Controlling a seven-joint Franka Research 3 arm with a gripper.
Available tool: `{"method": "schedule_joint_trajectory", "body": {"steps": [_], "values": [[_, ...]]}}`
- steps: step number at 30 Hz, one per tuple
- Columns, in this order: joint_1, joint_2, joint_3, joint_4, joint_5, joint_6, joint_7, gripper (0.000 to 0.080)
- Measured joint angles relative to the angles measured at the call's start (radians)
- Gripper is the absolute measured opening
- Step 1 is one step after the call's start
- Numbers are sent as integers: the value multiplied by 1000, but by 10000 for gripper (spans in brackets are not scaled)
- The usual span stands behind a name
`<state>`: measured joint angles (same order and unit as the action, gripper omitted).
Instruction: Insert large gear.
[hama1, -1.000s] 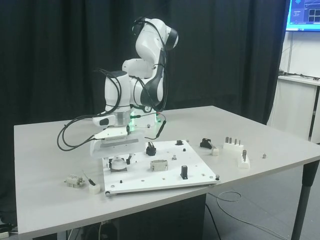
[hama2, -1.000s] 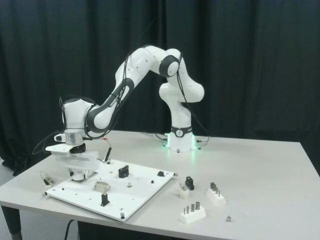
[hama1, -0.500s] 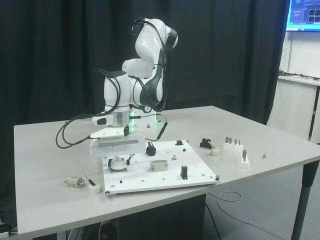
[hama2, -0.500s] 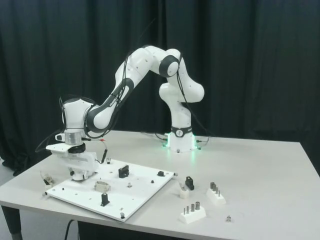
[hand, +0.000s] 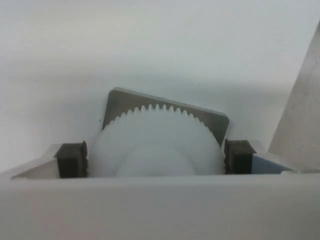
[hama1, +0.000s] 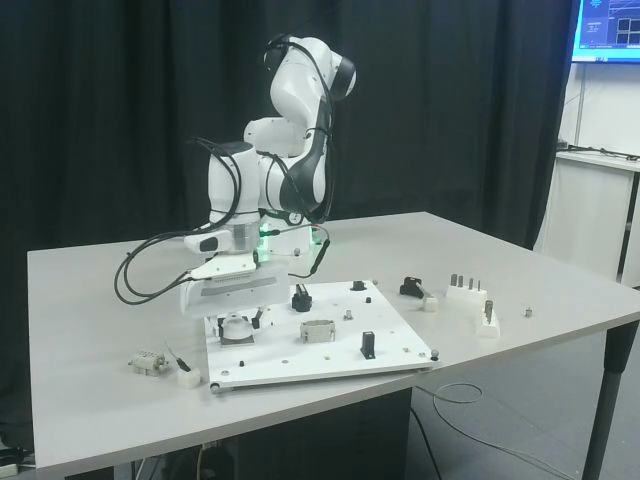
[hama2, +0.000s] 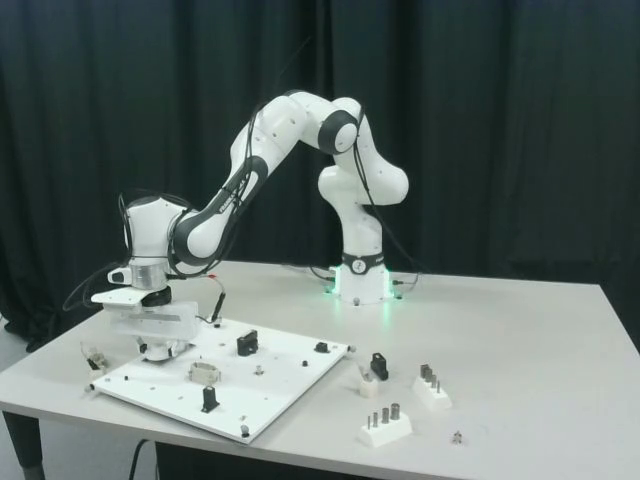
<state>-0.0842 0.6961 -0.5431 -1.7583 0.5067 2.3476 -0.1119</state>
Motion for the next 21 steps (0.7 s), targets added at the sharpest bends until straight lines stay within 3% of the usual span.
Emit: {"method": "schedule_joint_trajectory", "body": {"steps": [15,21], "values": [[-4,0,-4,-3,41,-1,170,596],[-4,0,-4,-3,41,0,169,596]]}}
